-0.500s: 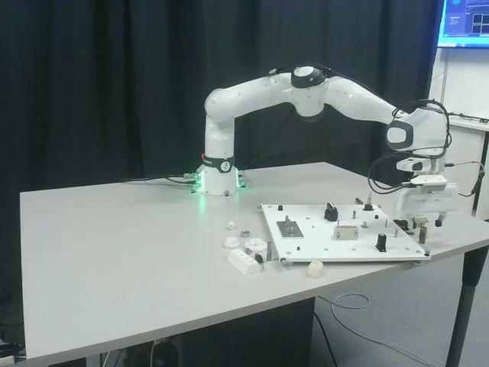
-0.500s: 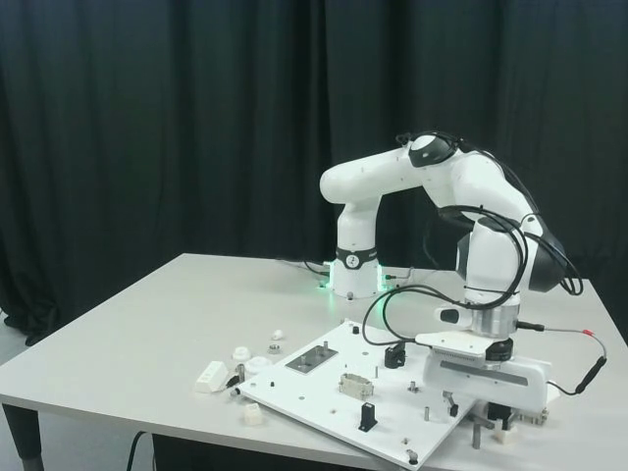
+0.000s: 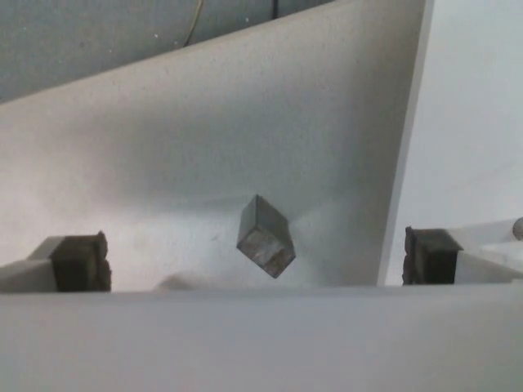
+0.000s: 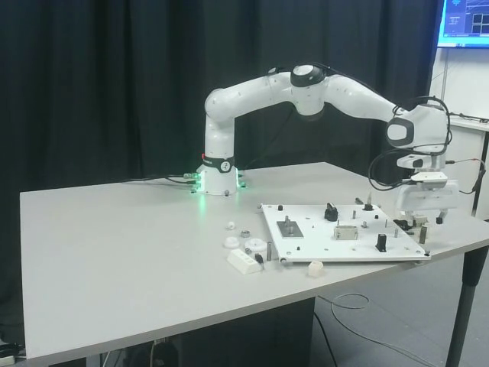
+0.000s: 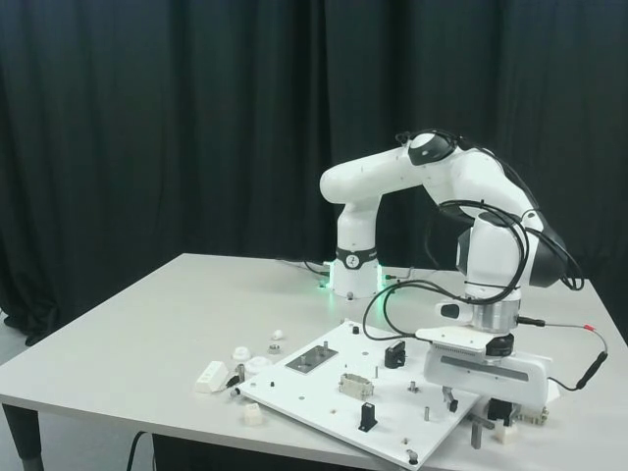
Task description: Remove round peg 2.
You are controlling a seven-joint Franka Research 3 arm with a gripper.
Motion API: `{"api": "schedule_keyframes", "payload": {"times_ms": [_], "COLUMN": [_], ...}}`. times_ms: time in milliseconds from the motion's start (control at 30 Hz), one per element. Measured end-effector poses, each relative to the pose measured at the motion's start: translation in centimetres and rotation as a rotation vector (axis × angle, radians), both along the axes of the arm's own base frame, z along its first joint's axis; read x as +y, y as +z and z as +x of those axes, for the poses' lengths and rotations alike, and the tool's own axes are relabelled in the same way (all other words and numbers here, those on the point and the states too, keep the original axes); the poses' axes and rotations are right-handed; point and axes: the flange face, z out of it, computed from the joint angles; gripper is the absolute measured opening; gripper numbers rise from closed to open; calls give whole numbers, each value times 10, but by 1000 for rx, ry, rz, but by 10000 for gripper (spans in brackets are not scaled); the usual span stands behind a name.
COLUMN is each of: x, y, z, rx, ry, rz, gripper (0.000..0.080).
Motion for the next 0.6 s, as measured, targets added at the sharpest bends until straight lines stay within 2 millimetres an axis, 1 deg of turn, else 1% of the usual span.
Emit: {"api": "schedule_keyframes", "payload": {"times_ms": [600], "x": [-5], "y": [8], "z": [3], "rx": [-2], "ry": [-2], "rz": [-25], "gripper": [800]}}
